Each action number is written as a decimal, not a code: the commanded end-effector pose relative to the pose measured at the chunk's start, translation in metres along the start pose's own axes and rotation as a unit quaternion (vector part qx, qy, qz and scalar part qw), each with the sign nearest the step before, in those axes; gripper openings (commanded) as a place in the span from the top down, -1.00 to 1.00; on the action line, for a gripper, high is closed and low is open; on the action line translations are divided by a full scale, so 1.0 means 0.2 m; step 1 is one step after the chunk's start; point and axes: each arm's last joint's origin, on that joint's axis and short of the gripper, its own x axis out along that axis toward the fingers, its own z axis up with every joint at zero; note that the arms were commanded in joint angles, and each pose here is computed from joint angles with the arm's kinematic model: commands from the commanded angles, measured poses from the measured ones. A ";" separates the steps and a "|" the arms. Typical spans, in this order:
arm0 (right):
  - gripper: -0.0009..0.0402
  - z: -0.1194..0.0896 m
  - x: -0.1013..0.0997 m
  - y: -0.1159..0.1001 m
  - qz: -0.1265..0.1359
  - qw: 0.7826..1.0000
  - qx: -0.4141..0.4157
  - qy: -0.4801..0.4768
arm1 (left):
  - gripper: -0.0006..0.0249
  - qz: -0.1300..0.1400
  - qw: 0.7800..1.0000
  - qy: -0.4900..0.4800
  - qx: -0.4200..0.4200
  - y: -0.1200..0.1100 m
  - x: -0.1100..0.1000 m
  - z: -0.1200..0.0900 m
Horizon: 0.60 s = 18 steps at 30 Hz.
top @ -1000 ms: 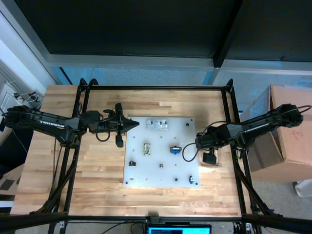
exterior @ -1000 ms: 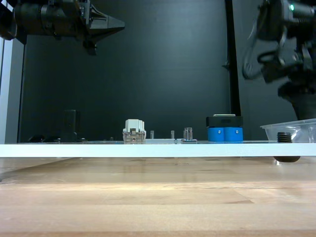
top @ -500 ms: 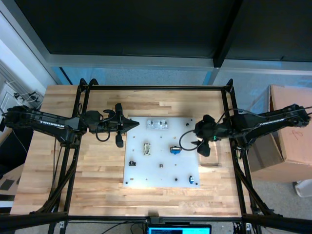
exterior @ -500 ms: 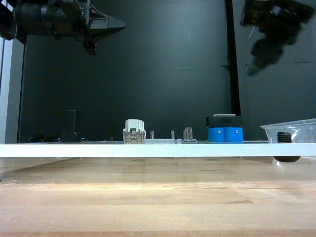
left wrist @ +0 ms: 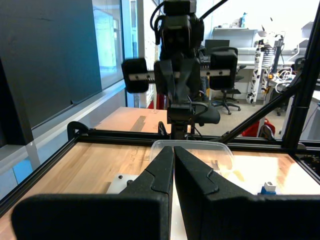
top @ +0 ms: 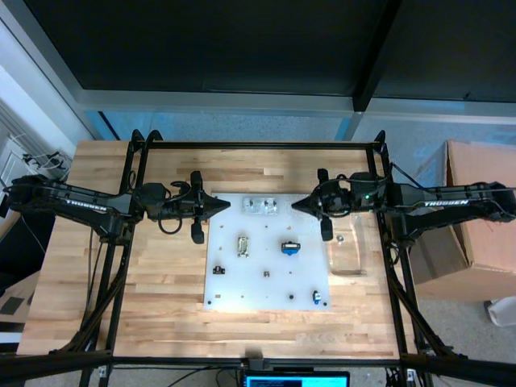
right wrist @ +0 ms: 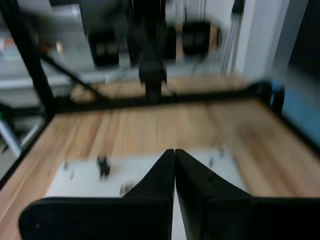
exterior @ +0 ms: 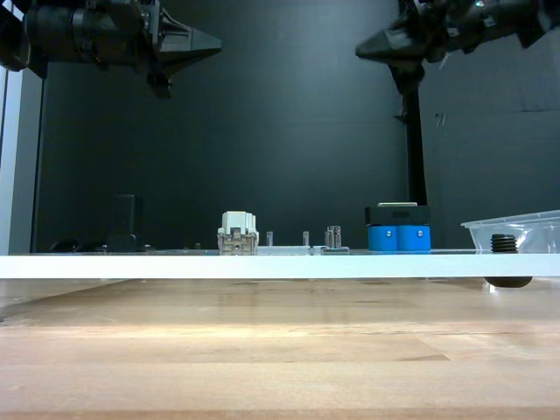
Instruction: Unfasten the M12 nut and place it in the container
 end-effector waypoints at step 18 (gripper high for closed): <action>0.96 -0.17 0.00 -0.04 -0.014 0.995 0.006 -0.098 | 0.95 0.000 1.000 0.000 0.000 0.00 0.00 0.00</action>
